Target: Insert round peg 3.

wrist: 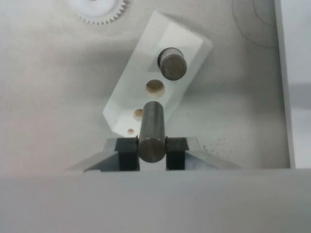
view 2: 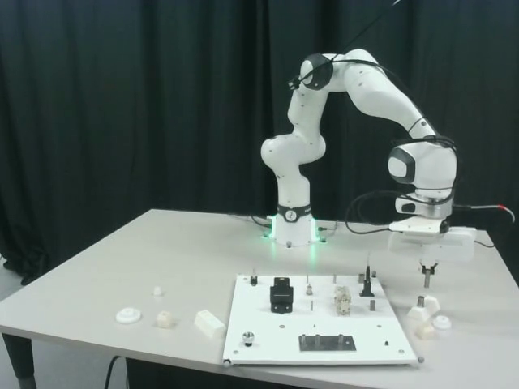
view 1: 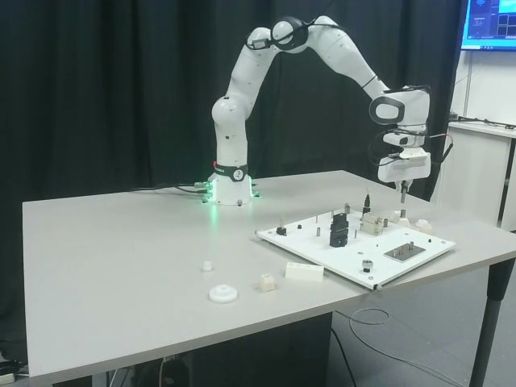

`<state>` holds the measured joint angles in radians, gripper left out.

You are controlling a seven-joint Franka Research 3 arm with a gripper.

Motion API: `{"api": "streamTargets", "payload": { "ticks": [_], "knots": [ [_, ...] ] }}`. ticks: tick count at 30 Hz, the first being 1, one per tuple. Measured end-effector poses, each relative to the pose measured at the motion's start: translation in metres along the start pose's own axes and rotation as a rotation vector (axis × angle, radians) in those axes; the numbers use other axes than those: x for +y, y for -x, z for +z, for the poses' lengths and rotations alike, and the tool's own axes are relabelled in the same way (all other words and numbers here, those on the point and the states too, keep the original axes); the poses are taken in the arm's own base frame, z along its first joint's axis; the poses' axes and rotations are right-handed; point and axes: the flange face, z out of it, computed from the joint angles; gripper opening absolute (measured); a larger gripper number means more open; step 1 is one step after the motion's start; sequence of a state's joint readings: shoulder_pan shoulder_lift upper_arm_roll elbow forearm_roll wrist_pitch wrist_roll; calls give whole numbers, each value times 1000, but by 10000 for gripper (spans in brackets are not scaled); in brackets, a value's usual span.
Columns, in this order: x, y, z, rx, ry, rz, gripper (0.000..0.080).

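A white arm (view 2: 357,89) is reached out over the grey table (view 1: 121,250), its gripper (wrist: 151,145) clenched on a round peg (wrist: 152,128) held upright above a white block (wrist: 146,87) that lies just off the far corner of the white board (view 2: 316,352). In the wrist view the block is seen to carry a row of holes of stepped width, with another peg (wrist: 172,63) already seated in the widest one. The held peg hangs over the narrower end of the row, apart from the block.

For a clean insertion, the peg is best kept plumb, centred over the matching hole (wrist: 155,86) before it is lowered, and eased down slowly so that any snag on the rim can be felt. Which hole is the third cannot be read from these views.

The seated peg stands near the open holes and is judged the likeliest thing to be knocked. A white gear (wrist: 99,10) lies on the table beyond the block, well apart. Small white parts (view 1: 303,272) and a second gear (view 1: 223,294) rest near the board's other side, out of the way.
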<state>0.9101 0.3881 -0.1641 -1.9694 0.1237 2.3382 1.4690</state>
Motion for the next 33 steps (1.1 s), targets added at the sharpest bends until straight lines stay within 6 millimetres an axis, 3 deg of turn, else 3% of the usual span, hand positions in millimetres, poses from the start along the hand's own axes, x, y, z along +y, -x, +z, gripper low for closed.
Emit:
{"api": "streamTargets", "payload": {
  "ticks": [23,33],
  "knots": [
    [0,-10,-15,19,-13,0,113],
    [-1,-24,-22,54,-24,-35,113]
  ]
}}
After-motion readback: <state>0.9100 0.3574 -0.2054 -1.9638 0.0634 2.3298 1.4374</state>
